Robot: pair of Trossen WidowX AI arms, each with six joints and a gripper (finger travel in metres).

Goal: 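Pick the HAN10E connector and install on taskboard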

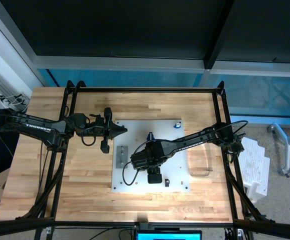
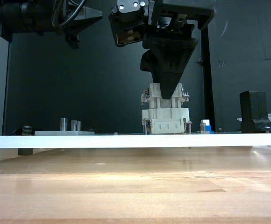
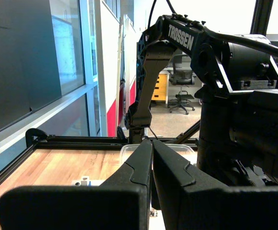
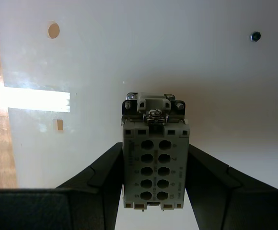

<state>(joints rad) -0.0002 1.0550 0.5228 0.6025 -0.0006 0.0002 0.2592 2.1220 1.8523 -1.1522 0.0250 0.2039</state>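
Now in hand: the HAN10E connector [image 4: 153, 160] is being pinched on its two long sides by the right tool [image 2: 167, 89], above the taskboard [image 4: 220, 81].
Connector position: it is being held upright on a pale housing [image 2: 166, 122] mounted near the board's middle, and appears to be touching it.
Doing it well: the connector is probably best being pressed straight down, square to the housing, with the grip being released only once it sits level.
Left tool [image 1: 107, 131]: it is empty, with fingers pressed together, and is hanging over the desk [image 1: 45, 165] at the board's far-left corner.
Low view only: the stacking and any tilt are being shown.
Right wrist view only: ten contact holes in two rows are being shown.
High view: the connector is being hidden beneath the right tool.
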